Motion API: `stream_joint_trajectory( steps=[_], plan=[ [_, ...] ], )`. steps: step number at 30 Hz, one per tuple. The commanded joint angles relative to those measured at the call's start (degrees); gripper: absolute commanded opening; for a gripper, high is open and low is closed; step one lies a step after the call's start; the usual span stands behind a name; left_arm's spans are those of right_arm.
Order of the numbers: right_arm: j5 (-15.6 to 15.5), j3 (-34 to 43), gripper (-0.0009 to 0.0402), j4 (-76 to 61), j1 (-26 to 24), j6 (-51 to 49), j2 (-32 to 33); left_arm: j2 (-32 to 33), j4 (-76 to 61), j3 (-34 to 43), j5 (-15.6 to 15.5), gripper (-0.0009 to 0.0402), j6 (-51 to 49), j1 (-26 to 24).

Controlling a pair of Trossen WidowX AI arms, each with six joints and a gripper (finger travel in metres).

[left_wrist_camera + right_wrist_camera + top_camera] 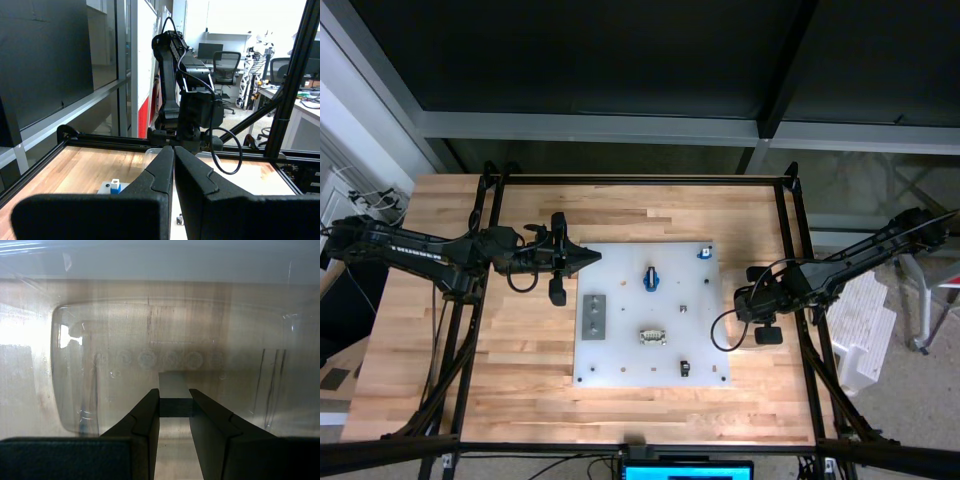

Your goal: Pick the 16mm bar and install on taskboard

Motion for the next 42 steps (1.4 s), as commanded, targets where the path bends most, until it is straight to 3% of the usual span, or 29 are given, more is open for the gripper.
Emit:
stream_joint_trajectory(
  steps=[1,11,26,42],
  plan=[
    [-0.1,0.1,-0.0001,0.0,0.0,0.0,0.0,0.0,0.0,0.0,0.0,0.0001,0.0,0.0],
    [-0.1,2.6,0.0009,-2.5,0.0,0.0,-0.2,0.0,0.0,0.0,0.0,0.0001,0.0,0.0],
    [0.0,12.7,0.0009,-13.1,0.0,-0.2,-1.0,0.0,0.0,0.0,0.0,0.0001,0.0,0.0],
    [0.0,13.3,0.0009,-13.4,0.6,2.0,-1.1,0.0,0.0,0.0,0.0,0.0001,0.0,0.0]
  ],
)
